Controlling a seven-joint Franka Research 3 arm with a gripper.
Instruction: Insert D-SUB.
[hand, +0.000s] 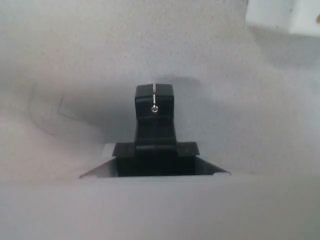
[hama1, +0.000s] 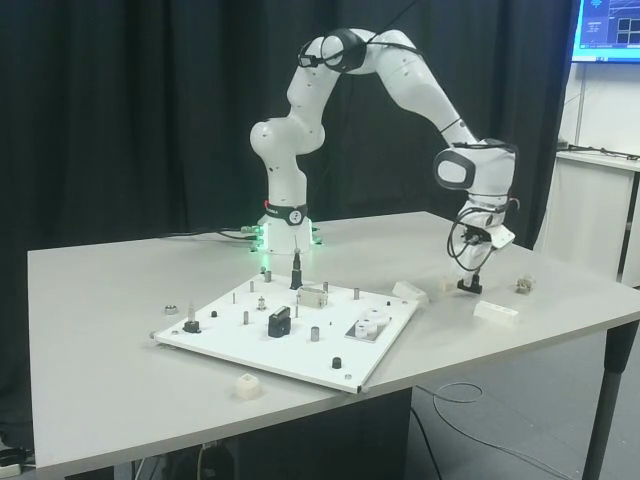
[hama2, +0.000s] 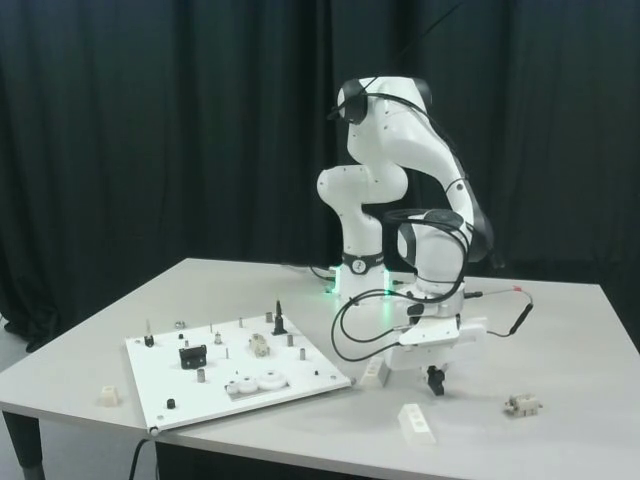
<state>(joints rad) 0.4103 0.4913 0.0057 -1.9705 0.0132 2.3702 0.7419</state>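
One arm (hama1: 400, 85) arches down; its fingers (hama1: 468, 286) clamp a black connector (hand: 154, 117) above the table (hama1: 100, 300).

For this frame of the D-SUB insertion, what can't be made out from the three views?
- Wrist view: the gripper is one black shape; any gap between its fingers is lost, and the grey housing along the edge hides their upper part.
- Both room views: the gripper is too small to show whether it holds anything.
- The small part on the table is too small to identify as the D-SUB.
- The white board: its socket cannot be picked out.
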